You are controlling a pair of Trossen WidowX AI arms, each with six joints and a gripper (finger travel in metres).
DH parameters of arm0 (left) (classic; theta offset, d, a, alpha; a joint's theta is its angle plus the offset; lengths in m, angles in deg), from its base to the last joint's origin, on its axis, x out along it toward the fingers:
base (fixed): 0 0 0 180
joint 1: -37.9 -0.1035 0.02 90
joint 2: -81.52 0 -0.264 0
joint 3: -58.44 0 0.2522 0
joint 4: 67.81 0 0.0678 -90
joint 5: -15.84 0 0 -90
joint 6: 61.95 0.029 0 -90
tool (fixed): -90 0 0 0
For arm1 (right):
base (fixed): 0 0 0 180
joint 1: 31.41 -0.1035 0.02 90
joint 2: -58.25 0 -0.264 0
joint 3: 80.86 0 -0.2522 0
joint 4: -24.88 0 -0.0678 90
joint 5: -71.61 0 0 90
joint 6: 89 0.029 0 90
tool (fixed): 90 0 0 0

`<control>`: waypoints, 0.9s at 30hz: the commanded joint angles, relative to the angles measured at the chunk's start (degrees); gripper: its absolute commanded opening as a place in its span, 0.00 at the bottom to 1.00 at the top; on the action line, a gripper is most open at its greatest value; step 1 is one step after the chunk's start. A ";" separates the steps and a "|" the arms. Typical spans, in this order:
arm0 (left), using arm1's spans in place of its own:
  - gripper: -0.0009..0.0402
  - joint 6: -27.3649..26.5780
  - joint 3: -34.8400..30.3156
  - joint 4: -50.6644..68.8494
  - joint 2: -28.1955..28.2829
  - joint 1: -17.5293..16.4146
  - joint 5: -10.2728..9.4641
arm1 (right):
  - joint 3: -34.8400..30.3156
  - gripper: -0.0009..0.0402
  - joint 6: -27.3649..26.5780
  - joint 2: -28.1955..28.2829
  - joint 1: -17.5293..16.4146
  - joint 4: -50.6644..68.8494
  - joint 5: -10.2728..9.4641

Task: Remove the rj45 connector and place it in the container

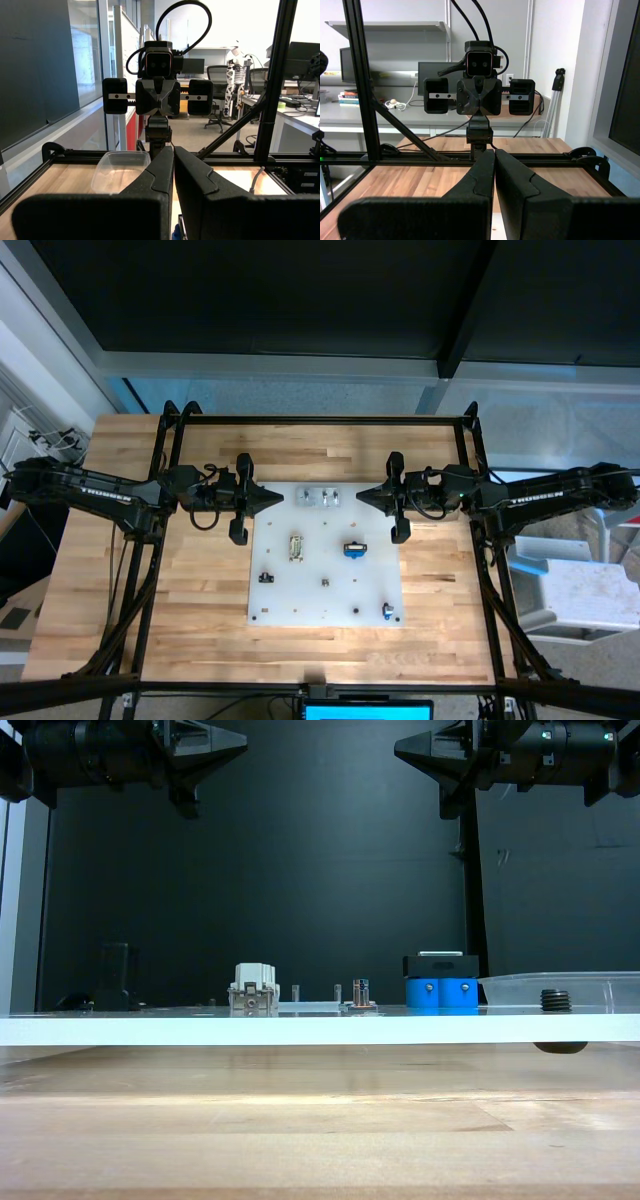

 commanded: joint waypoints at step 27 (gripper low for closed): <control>0.02 0.00 0.04 0.15 0.00 -0.02 -0.02 | -13.22 0.02 0.44 1.49 -2.27 37.68 2.38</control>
